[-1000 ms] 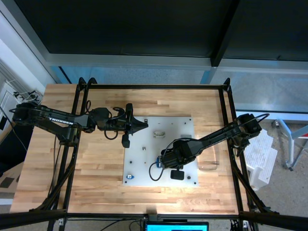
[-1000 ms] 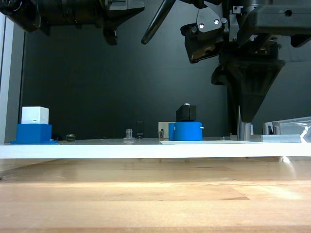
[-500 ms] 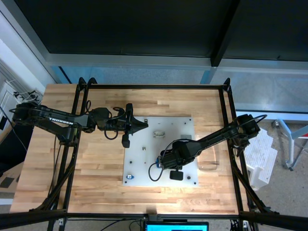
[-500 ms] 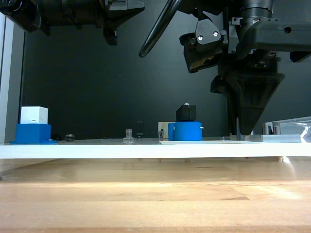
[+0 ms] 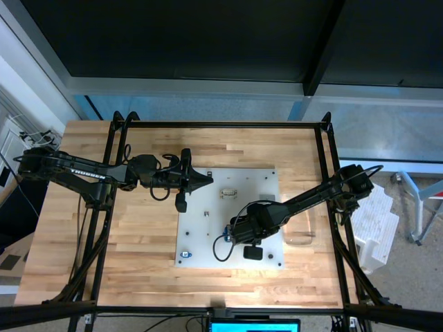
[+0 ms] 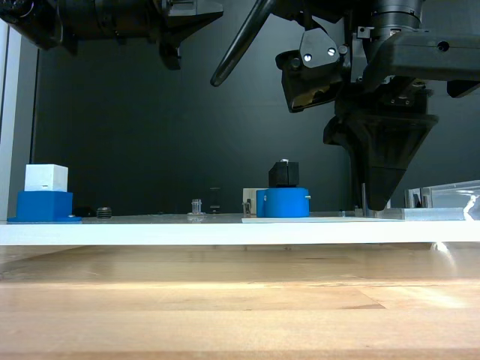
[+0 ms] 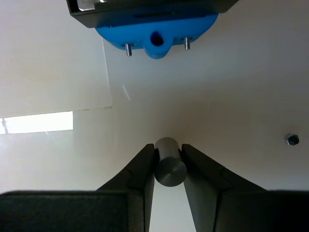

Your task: Pick the 16mm cylinder and install on the taskboard

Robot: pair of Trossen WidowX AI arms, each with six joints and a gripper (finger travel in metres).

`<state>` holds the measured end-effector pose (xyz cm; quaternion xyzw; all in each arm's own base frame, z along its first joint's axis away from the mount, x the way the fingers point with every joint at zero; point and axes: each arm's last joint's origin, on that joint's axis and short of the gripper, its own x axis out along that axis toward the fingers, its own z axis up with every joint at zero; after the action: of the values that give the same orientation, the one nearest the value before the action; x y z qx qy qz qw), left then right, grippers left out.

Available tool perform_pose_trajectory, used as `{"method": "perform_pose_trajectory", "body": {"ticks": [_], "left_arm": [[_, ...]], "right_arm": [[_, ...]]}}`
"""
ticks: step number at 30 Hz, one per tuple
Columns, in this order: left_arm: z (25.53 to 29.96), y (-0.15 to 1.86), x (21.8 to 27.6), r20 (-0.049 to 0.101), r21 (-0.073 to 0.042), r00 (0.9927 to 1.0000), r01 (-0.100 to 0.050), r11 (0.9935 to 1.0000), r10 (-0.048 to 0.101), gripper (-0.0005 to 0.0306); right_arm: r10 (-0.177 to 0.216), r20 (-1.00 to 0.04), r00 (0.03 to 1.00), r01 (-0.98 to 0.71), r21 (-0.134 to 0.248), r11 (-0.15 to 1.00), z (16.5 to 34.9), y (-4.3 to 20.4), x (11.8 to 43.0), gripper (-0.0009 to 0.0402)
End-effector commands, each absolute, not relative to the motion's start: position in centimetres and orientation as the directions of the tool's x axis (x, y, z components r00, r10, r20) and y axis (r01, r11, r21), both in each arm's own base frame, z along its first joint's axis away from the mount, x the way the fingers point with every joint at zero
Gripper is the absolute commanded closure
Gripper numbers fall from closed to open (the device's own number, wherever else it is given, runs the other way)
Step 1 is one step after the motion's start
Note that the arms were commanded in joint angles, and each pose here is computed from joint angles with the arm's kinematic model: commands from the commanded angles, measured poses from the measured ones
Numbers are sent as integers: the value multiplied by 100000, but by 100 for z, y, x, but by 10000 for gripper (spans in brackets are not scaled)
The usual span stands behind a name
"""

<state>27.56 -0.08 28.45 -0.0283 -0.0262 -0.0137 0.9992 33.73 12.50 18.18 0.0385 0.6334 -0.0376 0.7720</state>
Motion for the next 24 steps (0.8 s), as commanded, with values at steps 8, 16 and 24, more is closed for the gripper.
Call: {"method": "perform_pose_trajectory", "body": {"ticks": [8, 16, 24], "left_arm": [[2844, -8, 2757, 5241, -5595, 99829, 2887, 99802, -2594, 300], [2844, -8, 2757, 5241, -5555, 99828, 2923, 99803, -2632, 300], [2844, -8, 2757, 5241, -5557, 99829, 2885, 99804, -2594, 300]], "right_arm": [[-1372, -97337, 22882, 10762, 1128, 99413, 1910, 1238, 3363, 199], [-1329, -95655, 29126, 4317, -73, 99907, 2195, 1162, 3260, 169], [-2601, -92059, 38967, 4534, -903, 99893, 2507, 872, 3037, 170]]}}
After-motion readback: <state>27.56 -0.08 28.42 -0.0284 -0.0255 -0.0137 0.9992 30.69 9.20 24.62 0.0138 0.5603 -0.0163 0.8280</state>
